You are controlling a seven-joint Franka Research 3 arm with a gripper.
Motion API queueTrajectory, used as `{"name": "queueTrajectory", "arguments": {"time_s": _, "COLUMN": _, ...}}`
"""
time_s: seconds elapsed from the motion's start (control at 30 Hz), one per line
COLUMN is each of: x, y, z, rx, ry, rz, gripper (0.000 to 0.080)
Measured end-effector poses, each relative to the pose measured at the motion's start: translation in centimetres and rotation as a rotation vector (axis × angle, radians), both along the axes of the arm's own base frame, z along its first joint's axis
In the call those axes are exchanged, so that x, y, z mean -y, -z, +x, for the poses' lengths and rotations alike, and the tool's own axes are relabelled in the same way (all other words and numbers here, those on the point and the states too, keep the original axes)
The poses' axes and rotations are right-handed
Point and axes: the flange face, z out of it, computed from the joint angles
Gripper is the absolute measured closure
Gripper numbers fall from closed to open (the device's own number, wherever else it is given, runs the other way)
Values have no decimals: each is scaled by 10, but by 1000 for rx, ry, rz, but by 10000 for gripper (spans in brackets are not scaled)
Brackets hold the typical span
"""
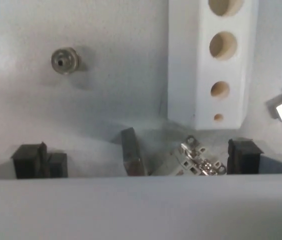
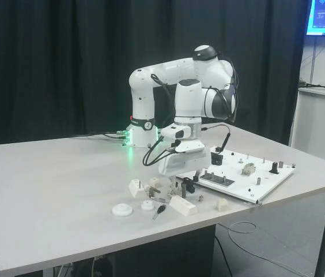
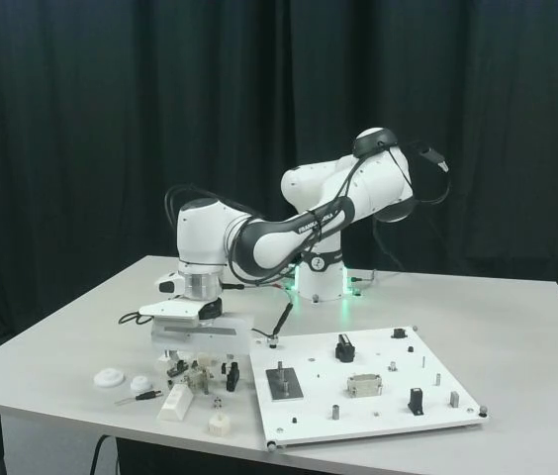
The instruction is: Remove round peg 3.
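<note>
Grey bench [image 1: 106,65] under the wrist camera: white block with four round holes [image 1: 212,60], all empty, a round metal peg [image 1: 65,60] lying well apart. End effector [image 1: 136,159] spread wide, holding nothing. First room view: end effector [image 2: 181,183] low by the bench's front edge, beside white board [image 2: 249,176]. Second room view: same, among loose parts.

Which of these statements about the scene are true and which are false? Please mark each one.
1. The gripper is above the loose parts beside the white board. True.
2. The white block with four holes holds a peg in every hole. False: all four holes show empty.
3. The gripper holds a peg. False: nothing is between its black fingers.
4. A white gear lies on the grey table. True.
</note>
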Motion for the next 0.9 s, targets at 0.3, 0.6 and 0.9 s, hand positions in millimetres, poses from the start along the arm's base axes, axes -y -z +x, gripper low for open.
{"name": "queueTrajectory", "arguments": {"time_s": 0.3, "x": -4, "y": -16, "z": 4, "rx": 18, "ry": -10, "rz": -5, "gripper": 3}}
{"name": "queueTrajectory", "arguments": {"time_s": 0.6, "x": -7, "y": -25, "z": 6, "rx": 27, "ry": -17, "rz": -9, "gripper": 3}}
{"name": "queueTrajectory", "arguments": {"time_s": 0.9, "x": -8, "y": -27, "z": 7, "rx": 25, "ry": -61, "rz": -18, "gripper": 3}}
